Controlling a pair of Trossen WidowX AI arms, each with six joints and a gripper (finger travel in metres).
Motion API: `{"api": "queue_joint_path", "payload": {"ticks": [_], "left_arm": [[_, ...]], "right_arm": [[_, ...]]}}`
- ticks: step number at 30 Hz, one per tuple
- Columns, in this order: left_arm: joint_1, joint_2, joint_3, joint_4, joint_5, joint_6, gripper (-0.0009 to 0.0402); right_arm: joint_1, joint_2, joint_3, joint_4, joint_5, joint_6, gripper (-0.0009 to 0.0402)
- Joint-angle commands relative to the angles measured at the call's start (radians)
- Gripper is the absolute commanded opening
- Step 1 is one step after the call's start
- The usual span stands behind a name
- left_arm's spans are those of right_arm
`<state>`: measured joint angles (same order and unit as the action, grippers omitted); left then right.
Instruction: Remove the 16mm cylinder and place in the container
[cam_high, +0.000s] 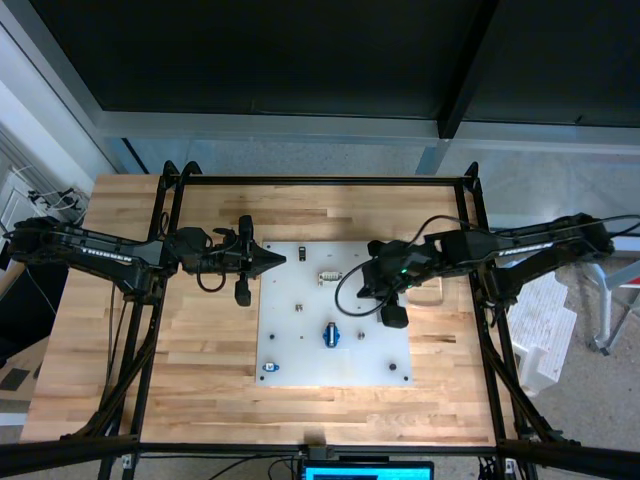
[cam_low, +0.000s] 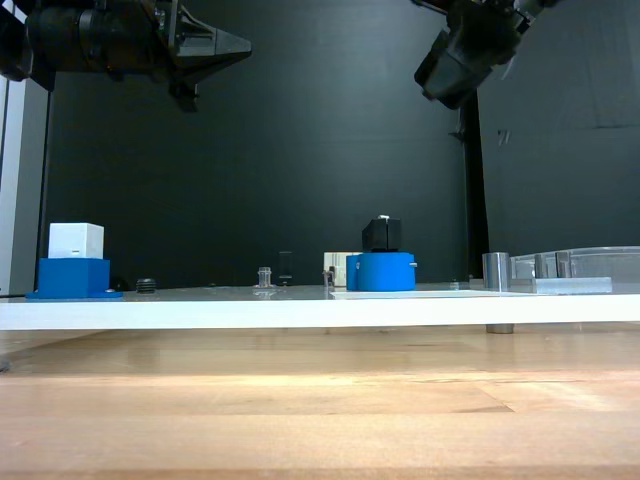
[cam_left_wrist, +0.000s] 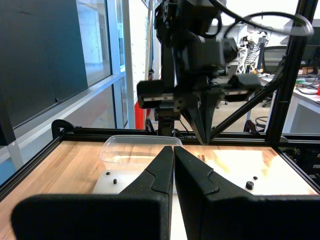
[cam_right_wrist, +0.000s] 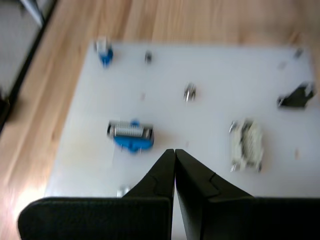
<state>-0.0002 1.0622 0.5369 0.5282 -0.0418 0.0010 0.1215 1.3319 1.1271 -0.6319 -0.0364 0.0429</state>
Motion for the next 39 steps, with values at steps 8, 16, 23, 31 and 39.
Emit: {"api": "queue_joint_path", "payload": {"ticks": [8, 16, 23, 31, 39], "left_arm": [[0.000, 0.000, 0.000, 0.000, 0.000, 0.000, 0.0000], [0.000, 0.000, 0.000, 0.000, 0.000, 0.000, 0.0000], [0.000, 0.000, 0.000, 0.000, 0.000, 0.000, 0.0000], [0.000, 0.000, 0.000, 0.000, 0.000, 0.000, 0.0000], [0.000, 0.000, 0.000, 0.000, 0.000, 0.000, 0.0000]], "right_arm": [[0.085, 0.208, 0.173, -0.287, 0.044, 0.002, 0.0000], [0.122, 0.337, 0.266, -0.360, 0.044, 0.029, 0.0017], [0.128, 0.400, 0.298, -0.372, 0.047, 0.069, 0.0104], [0.159, 0.465, 0.296, -0.350, 0.071, 0.076, 0.0192], [0.185, 0.509, 0.289, -0.318, 0.078, 0.077, 0.0217]]}}
